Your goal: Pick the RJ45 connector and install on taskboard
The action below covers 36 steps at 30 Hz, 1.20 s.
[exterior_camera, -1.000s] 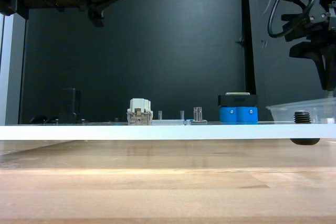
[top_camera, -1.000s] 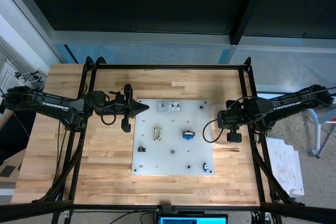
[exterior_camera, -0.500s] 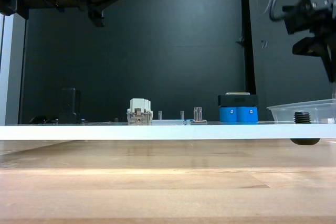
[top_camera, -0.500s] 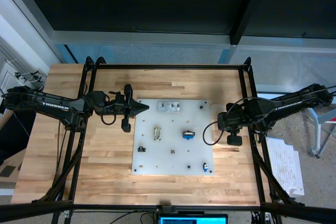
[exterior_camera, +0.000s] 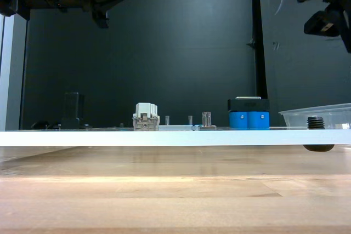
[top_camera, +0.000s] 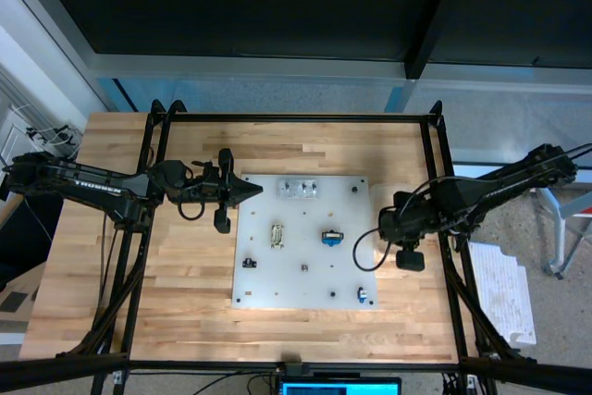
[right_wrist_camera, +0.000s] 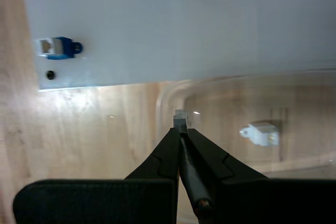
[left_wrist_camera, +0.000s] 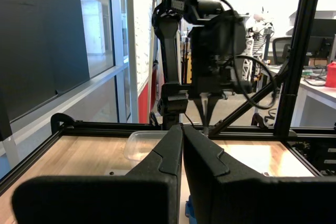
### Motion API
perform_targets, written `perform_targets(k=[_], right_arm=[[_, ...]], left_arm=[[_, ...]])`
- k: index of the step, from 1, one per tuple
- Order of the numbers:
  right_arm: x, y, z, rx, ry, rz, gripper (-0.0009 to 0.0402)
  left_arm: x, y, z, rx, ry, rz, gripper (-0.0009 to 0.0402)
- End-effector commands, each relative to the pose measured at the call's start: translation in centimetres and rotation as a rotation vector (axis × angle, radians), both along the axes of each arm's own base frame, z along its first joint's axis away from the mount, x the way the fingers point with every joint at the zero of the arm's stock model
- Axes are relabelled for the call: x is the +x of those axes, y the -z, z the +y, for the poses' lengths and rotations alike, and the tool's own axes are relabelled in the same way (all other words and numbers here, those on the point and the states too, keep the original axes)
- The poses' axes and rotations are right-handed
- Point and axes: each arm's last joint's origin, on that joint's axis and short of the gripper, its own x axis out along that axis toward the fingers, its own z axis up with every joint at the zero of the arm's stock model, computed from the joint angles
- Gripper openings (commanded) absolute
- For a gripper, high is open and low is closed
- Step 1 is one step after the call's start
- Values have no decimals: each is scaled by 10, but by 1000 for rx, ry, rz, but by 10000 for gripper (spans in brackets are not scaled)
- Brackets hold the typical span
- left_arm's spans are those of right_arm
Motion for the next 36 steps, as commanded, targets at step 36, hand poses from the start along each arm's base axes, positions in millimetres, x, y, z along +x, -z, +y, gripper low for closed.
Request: perform_targets(k=[36], right_arm=[[74,11,112,-8,-8,51,0]], left_arm=[[0,0,0,0,0,0,0]])
